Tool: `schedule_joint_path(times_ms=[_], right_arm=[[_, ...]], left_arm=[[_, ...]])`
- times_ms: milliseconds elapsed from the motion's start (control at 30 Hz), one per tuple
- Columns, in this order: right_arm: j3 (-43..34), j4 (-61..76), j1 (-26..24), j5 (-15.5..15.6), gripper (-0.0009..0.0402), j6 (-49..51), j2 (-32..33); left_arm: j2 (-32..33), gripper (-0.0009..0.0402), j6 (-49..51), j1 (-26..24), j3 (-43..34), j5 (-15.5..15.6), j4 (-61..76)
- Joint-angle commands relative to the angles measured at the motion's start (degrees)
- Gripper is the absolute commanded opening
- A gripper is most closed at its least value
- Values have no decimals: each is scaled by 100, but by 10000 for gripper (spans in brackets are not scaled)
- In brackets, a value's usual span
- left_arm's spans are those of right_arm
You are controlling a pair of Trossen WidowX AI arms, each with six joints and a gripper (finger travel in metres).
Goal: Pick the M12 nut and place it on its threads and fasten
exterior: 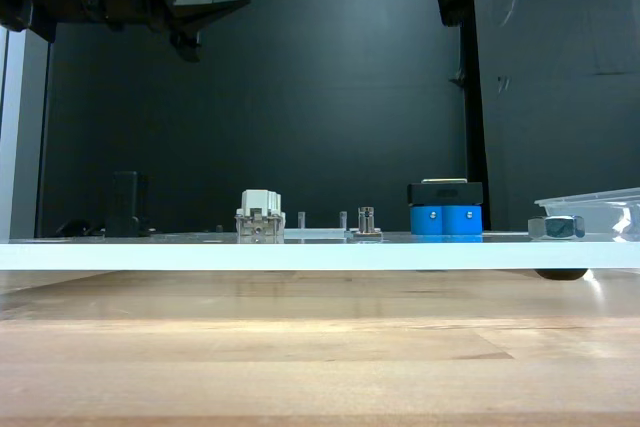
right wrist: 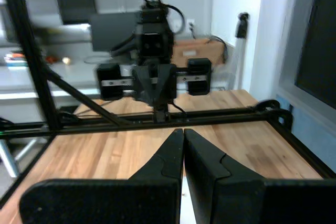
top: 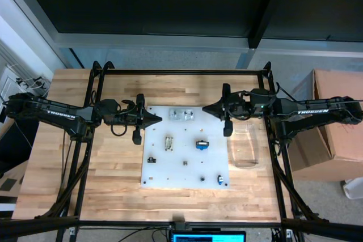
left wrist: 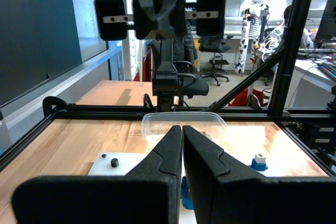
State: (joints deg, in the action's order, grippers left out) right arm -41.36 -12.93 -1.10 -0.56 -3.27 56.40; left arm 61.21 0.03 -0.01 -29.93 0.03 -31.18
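Silver against the white board (top: 156, 168), the M12 nut (exterior: 557, 228) sits on its stud at the board's near right edge. It lies low against the surface, so none of the stud's ribs show beneath it. Neither gripper touches it. From above, the clear tray (top: 249, 160) lies just right of the board, and the nut stands outside it, on the board itself.

The left gripper (top: 156, 118) hangs high over the board's left edge, toward the far side, pointing right. Its two fingers (left wrist: 165, 156) are pressed together with only a thin seam between them and hold nothing. The right gripper (top: 207, 107) hangs high over the board's far right part, pointing left. Its fingers (right wrist: 165, 161) are likewise closed on each other and empty. The two tips are well apart, and both are well clear of the nut.

On the board a white connector block (top: 168, 143) stands left of centre. A silver post (exterior: 366, 219) stands mid-board, and a blue block (top: 202, 144) sits to the right of the connector. A cardboard box (top: 334, 123) stands off the right side of the wooden table (top: 85, 168).
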Motion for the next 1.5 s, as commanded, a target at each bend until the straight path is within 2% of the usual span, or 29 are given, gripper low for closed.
schedule_joint_path(times_ms=[33,400,833,1500], right_arm=[[367,-380,-44,33,0,-26,-94],[1128,-1333,-52,83,0,-76,-107],[1401,-1578,-48,81,0,-81,-81],[1327,-1685,-39,59,0,-90,-83]], left_arm=[[0,0,0,0,-2,-2,-2],[2,0,0,0,-2,-2,-2],[-2,0,0,0,-2,-2,-2],[0,0,0,0,-2,-2,-2]])
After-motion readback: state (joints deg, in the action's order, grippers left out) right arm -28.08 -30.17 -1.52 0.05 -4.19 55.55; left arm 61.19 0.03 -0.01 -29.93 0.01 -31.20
